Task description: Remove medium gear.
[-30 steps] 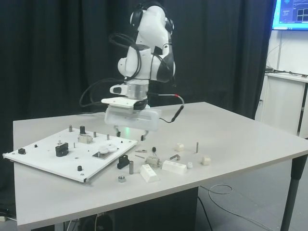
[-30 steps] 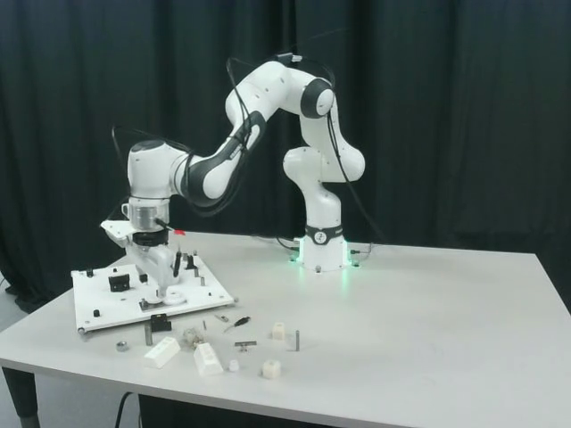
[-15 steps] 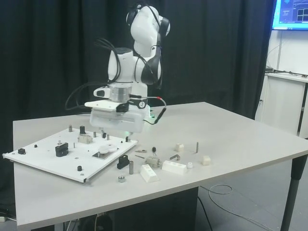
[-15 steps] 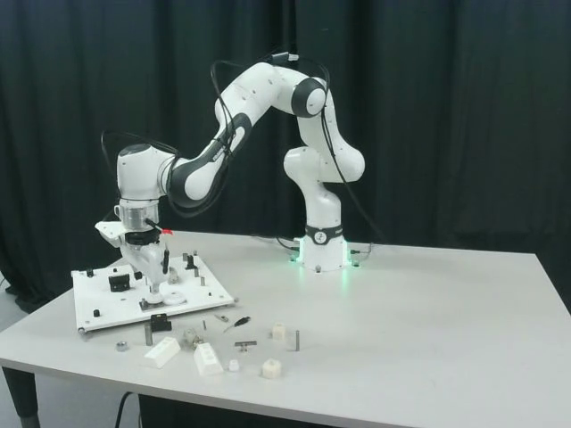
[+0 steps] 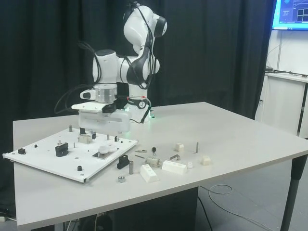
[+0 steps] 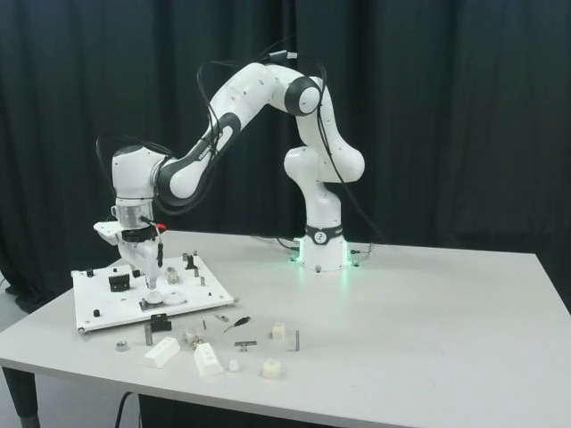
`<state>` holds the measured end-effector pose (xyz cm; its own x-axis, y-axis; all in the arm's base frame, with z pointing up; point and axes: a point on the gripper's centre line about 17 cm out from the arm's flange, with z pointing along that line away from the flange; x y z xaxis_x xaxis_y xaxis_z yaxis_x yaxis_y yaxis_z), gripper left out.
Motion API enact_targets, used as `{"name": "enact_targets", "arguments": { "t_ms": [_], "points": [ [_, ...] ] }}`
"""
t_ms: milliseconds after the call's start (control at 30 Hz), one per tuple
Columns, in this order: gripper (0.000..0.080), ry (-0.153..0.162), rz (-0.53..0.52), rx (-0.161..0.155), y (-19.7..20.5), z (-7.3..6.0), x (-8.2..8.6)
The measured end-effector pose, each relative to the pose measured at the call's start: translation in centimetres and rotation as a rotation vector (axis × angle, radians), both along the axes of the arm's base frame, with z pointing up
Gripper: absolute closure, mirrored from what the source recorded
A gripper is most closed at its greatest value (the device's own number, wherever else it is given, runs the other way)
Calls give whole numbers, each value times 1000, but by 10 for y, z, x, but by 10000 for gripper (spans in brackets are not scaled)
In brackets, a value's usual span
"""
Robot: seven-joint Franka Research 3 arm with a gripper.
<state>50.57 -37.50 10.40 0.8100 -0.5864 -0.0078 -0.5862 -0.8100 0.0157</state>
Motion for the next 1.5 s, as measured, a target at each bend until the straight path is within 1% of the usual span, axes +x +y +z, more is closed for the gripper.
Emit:
{"name": "enact_targets", "arguments": {
  "t_ms": [233,433,800,1033,1500],
  "points": [
    [3,-37,18,30,-1,-10,-9],
    [3,-61,7,39,0,-17,-11],
    [3,-93,-31,22,0,-27,-13],
    [3,-102,-61,16,2,-34,-16],
    [3,-88,-91,18,4,-43,-28]
  ]
}}
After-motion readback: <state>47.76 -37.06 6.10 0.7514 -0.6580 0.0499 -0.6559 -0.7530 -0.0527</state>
